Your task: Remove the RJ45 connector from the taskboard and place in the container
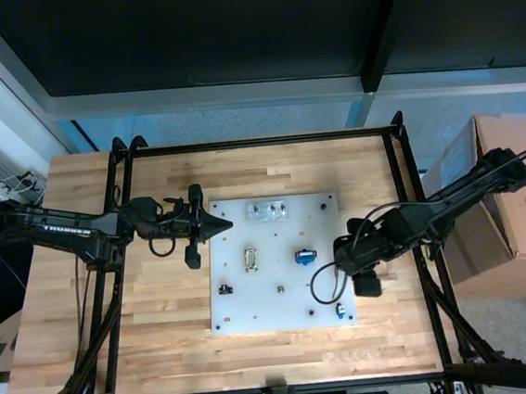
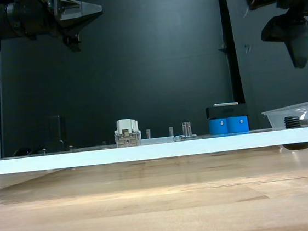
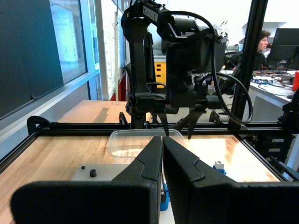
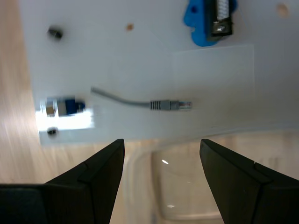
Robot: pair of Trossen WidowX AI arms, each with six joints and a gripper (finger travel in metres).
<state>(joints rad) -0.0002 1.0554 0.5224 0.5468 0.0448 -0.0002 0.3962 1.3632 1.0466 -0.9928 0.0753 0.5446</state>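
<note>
Taking the high view as our dial, with twelve pointing away from the near edge of the desk (image 1: 162, 309), we meet first a blue-and-silver fitting (image 4: 60, 106) at the near right corner of the taskboard (image 4: 140, 46). Just beyond it the right claw (image 4: 161, 142) hangs high over the board's right edge, fingers spread apart and empty, with the clear container (image 4: 182, 182) straight beneath. The RJ45 connector (image 4: 170, 105) lies free and flat on the white board, held by nothing and clear of the fitting, at about nine o'clock from that claw. Its long axis runs six to twelve: the clear plug end points to twelve, and the grey cable tail trails toward seven. The claw's opening runs along that axis, not across it (so we judge a quarter turn of the wrist is needed before descending). Farthest off, the left claw (image 1: 221, 225) hovers high at the board's far left edge, fingers pressed together on nothing, pointing to three. The right arm is plainly nearer.
</note>
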